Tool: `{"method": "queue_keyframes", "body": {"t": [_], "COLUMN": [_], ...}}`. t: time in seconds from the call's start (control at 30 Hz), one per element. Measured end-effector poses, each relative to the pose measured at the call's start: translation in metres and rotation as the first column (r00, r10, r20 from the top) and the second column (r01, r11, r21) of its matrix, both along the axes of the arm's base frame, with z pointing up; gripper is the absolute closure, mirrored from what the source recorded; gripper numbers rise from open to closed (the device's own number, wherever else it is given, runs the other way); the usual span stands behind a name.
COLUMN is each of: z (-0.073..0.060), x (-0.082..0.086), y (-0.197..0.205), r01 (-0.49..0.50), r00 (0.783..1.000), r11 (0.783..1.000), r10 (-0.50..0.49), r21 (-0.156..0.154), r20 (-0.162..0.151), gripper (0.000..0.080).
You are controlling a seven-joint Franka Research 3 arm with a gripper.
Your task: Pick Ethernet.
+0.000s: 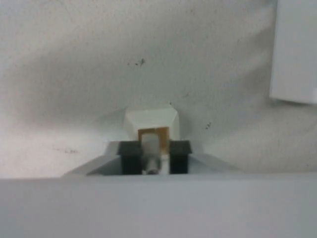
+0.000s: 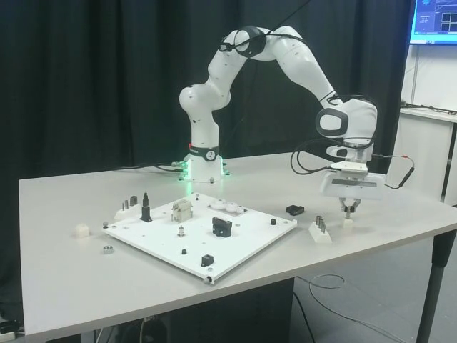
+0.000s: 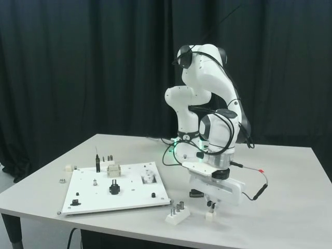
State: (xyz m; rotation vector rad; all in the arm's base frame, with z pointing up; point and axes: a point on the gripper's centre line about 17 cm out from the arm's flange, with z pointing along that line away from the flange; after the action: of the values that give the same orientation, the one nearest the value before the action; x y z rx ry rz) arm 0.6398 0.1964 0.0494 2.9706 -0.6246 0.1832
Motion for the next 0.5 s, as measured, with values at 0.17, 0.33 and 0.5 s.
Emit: {"method": "queue_keyframes", "body": {"t": [0.17,0.33,0.5], "z": [-0.0004,0.0009,0.0065], "x": [-0.0004,0.0009,0.0037], "y": [0.0015,0.0035,0.0060], "r01": [-0.001,-0.002,-0.003], "r00": [1.000,1.000,1.000], "r11": [1.000,1.000,1.000], "r10": [0.001,0.002,0.003], "r21": [0.003,0.007,0.007], "r20": [-0.001,0.001,0.002], "gripper": [0.0642,0.0642,0.0734]}}
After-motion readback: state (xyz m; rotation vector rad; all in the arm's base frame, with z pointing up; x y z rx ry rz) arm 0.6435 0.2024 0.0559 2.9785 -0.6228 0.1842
